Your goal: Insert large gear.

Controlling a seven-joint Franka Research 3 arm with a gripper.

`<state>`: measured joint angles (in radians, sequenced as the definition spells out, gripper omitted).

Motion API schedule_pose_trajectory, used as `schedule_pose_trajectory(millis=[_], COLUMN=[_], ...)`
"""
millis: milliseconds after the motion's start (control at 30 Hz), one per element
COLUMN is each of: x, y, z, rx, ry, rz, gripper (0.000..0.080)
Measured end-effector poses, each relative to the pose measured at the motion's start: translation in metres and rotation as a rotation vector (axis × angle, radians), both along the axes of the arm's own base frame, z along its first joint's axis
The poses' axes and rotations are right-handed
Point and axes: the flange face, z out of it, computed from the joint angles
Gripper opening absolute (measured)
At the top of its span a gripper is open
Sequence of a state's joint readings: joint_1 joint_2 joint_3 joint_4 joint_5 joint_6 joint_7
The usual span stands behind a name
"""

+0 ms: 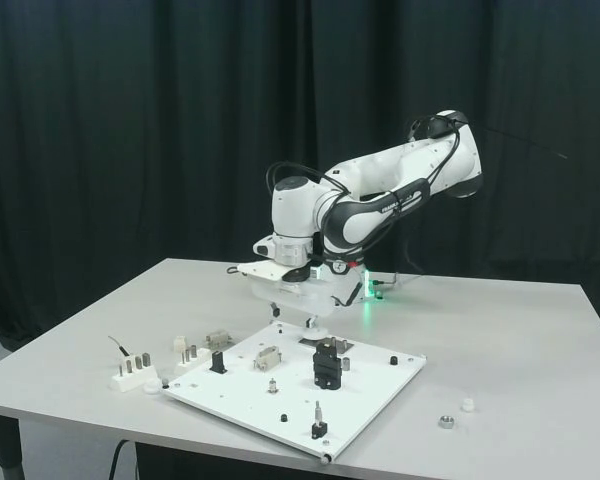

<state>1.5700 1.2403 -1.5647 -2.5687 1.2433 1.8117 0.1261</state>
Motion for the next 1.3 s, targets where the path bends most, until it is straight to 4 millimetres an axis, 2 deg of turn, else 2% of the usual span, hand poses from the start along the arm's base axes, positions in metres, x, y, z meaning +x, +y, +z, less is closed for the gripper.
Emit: schedule_pose_trajectory(millis=[900,1300], x=[-0.005,-0.003], y=[0.005,0.005], z=[-0.004,-0.017], rx=[0.022,-0.001], ry=[0.037,0.024], rz=[0.005,0.010], gripper=[0.0800,0.0800])
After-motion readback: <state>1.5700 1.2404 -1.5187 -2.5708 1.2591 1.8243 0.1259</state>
